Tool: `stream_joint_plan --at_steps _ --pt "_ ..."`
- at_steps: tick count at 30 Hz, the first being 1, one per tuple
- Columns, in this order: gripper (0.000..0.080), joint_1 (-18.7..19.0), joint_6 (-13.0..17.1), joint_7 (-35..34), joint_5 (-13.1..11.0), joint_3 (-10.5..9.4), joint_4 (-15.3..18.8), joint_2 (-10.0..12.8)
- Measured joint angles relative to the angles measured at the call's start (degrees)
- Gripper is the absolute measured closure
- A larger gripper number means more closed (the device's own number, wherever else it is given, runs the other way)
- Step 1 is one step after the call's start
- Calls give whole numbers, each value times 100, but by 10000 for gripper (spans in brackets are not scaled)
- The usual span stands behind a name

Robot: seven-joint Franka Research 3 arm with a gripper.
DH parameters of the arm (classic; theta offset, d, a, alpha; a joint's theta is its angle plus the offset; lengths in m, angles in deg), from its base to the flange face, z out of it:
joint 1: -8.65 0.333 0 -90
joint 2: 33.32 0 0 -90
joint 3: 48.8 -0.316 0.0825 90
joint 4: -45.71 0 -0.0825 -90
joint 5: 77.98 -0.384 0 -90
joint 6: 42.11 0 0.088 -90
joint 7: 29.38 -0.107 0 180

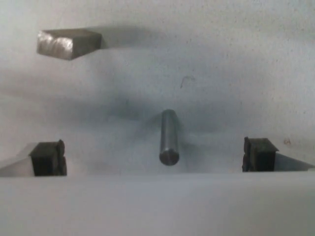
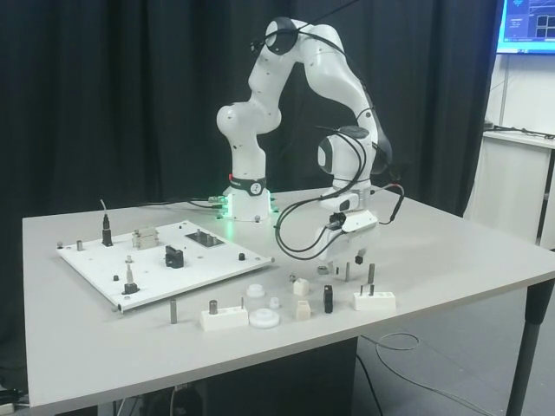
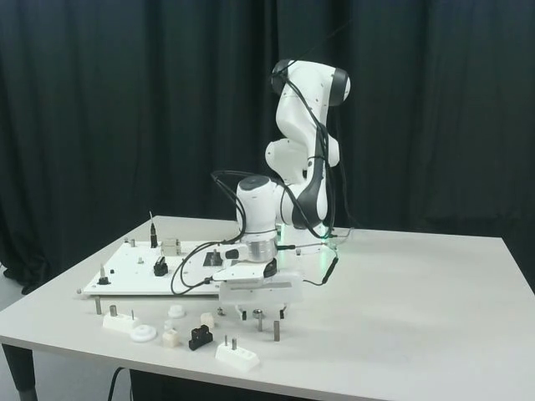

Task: Pick round peg 2.

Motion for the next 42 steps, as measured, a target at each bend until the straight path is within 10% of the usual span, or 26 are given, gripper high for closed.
stream_joint_plan --at_steps 7,8,12,13,19,20,24,25,42 --pt "3 -27 61 -55 0 -42 0 24" --pt "154 -28 65 -70 0 -43 0 24" --pt "154 -28 93 -105 -1 -44 -2 24" --pt "318 -29 100 -108 -1 -44 -3 24" --pt "318 -50 139 -115 -2 -44 -11 24" --pt "494 -56 141 -115 -2 -44 -13 24" --pt "494 -81 143 -115 -2 -44 -24 23" --pt "695 -87 143 -115 -2 -44 -27 23" --pt "729 -158 27 -115 -2 -37 -82 -104"
